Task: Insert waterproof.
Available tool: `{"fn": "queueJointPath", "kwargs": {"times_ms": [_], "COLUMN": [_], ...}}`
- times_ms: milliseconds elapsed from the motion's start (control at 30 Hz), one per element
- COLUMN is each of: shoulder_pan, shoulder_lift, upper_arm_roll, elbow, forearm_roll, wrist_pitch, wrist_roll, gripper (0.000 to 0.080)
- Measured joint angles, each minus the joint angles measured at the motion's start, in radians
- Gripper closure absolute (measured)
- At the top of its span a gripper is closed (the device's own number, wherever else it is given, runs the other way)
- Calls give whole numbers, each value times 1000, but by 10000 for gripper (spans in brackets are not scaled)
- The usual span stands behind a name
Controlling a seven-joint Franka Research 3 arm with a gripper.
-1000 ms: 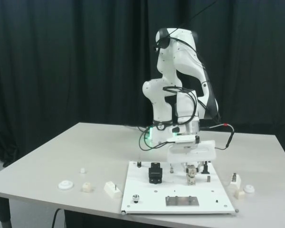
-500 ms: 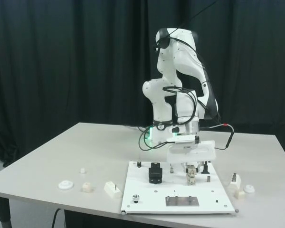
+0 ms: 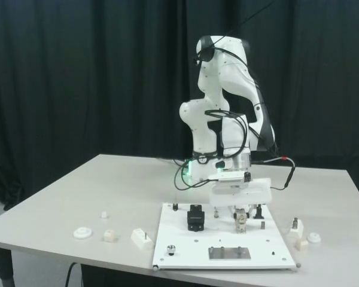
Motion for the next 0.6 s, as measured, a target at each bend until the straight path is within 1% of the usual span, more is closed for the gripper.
{"fn": "queueJointPath", "kwargs": {"times_ms": [200, 600], "shoulder_pan": [0, 0], "shoulder_lift": [9, 9], "upper_arm_roll": [1, 2], "elbow": [5, 6], "forearm_roll": [0, 0], "wrist_pitch": [2, 3], "wrist_roll": [6, 4], "gripper": [482, 482]}}
